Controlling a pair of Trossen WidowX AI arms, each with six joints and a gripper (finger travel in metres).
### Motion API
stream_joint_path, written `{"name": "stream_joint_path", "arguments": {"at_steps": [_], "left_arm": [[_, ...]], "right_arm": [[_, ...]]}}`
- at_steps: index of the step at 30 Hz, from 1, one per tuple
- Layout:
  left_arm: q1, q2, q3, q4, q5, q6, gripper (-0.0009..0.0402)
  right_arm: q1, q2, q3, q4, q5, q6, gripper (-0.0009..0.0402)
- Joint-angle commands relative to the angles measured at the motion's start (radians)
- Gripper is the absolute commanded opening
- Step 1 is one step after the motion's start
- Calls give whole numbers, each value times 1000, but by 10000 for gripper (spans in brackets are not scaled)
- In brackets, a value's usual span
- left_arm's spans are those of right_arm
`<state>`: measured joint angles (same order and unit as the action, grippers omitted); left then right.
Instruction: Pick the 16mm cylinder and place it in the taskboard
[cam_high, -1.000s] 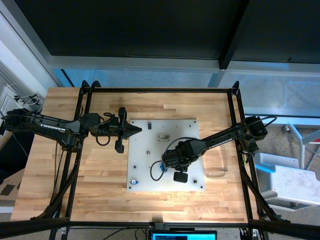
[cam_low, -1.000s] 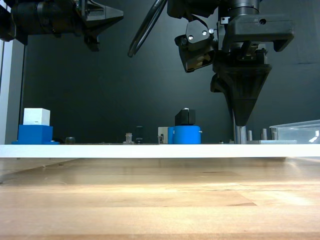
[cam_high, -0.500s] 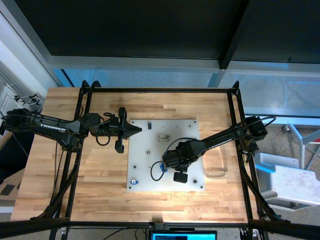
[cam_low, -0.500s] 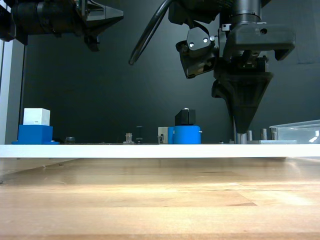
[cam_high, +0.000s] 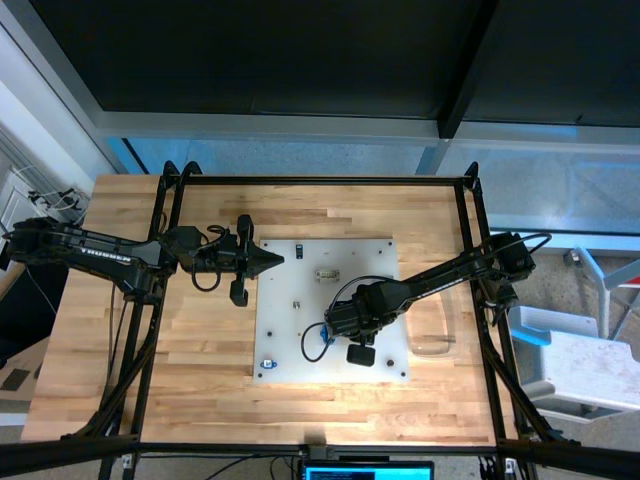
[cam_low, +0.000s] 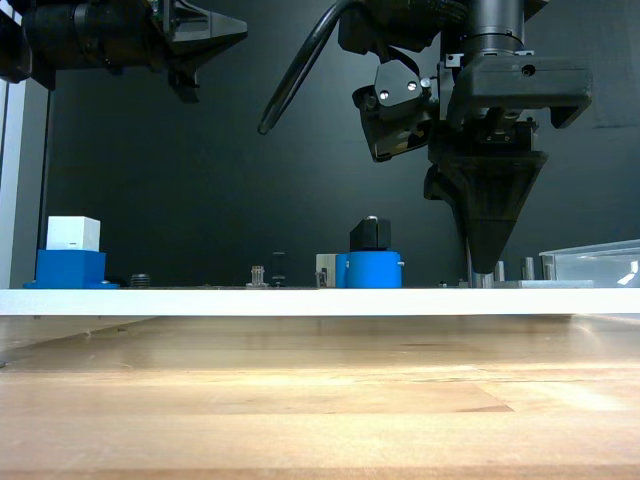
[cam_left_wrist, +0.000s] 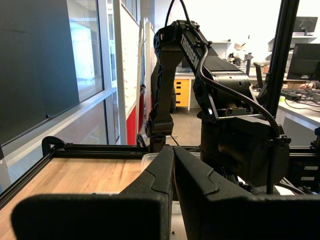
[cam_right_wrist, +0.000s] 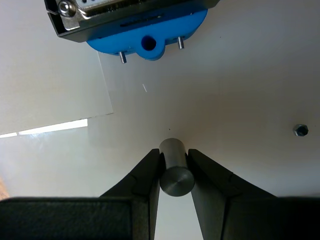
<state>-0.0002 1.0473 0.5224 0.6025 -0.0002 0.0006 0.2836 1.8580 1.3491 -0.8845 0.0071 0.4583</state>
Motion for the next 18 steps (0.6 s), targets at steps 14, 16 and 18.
{"name": "stream_joint_path", "arguments": {"at_steps": [14, 16, 18], "left_arm": [[0, 0, 0, 0, 0, 0, 0], [0, 0, 0, 0, 0, 0, 0], [0, 0, 0, 0, 0, 0, 0]], "right_arm": [[1, -1, 1, 1, -1, 5, 49], [2, -1, 1, 0, -1, 5, 62], [2, -1, 1, 0, 0, 6, 75]]}}
